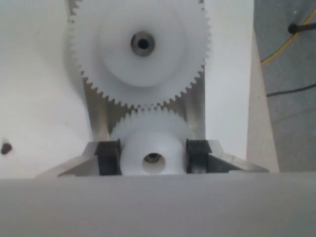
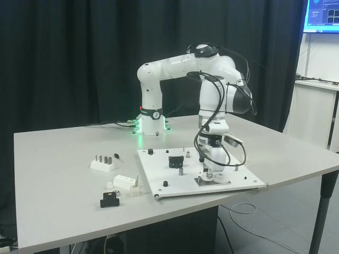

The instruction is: Insert medium gear.

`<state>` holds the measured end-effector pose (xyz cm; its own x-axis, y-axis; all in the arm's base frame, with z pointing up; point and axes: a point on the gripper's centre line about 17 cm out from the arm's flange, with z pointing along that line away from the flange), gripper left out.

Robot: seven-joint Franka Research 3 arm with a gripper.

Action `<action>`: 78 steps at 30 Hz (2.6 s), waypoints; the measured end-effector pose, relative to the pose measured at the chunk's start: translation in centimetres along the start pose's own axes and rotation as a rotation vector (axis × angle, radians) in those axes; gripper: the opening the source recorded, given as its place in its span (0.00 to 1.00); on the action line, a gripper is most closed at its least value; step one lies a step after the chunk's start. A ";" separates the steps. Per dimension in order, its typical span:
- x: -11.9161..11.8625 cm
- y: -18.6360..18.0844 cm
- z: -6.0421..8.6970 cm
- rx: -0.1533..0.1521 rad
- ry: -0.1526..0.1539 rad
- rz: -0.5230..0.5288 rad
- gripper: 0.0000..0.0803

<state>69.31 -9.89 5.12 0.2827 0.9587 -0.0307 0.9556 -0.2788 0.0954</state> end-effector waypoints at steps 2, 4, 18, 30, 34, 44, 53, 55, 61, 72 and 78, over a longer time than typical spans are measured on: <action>0.0 0.0 0.0 0.000 0.000 -0.022 0.35; 0.0 0.0 0.0 0.000 0.000 -0.040 0.35; 0.1 0.2 0.0 -0.005 -0.002 -0.059 0.35; 0.1 0.8 -1.3 -0.021 -0.023 -0.016 0.89; 0.6 1.1 -1.6 -0.028 -0.023 0.026 0.97; 1.5 2.2 -2.2 -0.050 -0.020 0.085 1.00; 0.4 3.7 -2.6 -0.089 -0.038 0.109 1.00; 0.2 3.9 -2.6 -0.093 -0.039 0.110 1.00; -0.2 4.6 -2.0 -0.102 -0.036 0.128 1.00; -0.7 5.3 -1.3 -0.109 -0.028 0.155 1.00; -0.9 5.1 -0.8 -0.102 -0.026 0.159 1.00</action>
<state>73.90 -12.10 6.45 0.4330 0.9008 -0.0325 0.8856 -0.4184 0.2018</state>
